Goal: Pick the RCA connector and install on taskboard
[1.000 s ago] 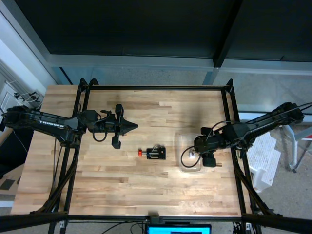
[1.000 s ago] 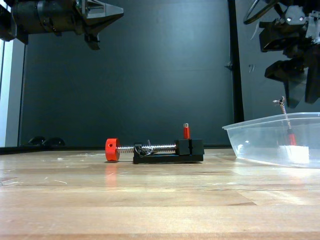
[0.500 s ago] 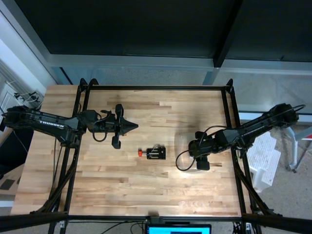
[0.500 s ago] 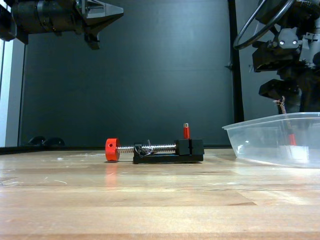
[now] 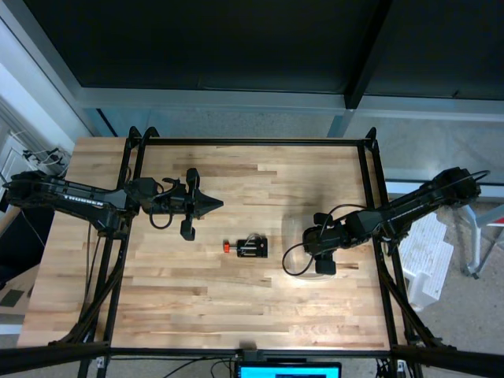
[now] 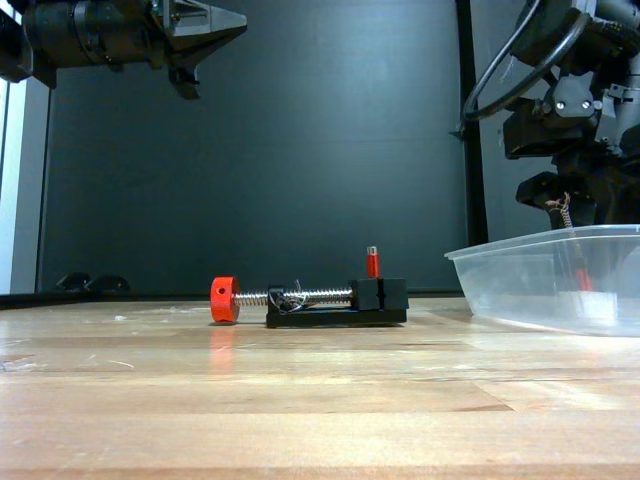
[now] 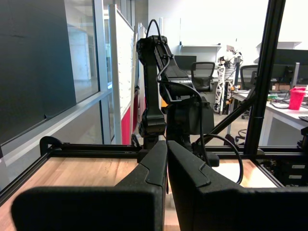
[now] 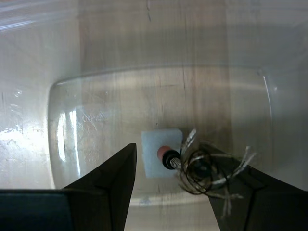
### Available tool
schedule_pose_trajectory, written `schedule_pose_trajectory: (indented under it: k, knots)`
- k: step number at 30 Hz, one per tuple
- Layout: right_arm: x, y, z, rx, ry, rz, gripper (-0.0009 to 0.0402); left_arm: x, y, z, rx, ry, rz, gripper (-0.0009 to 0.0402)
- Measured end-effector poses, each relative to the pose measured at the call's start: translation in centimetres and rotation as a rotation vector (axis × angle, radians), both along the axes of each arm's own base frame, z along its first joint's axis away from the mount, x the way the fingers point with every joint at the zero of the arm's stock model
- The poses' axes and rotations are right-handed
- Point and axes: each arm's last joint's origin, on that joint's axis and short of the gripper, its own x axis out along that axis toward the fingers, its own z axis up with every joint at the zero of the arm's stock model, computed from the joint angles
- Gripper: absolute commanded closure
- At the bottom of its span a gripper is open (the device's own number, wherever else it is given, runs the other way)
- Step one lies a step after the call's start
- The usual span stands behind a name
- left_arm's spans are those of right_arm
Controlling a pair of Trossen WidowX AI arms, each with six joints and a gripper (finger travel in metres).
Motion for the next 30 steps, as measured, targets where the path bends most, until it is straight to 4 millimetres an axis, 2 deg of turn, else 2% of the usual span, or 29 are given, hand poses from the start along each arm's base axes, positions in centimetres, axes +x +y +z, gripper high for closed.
schedule_pose_trajectory:
  k: [30]
  knots:
    - [0.01,0.01,-0.11,0.002,-0.007,0.001,0.0359,0.0,0.0,0.0,0.0,0.0,0.0,0.0393]
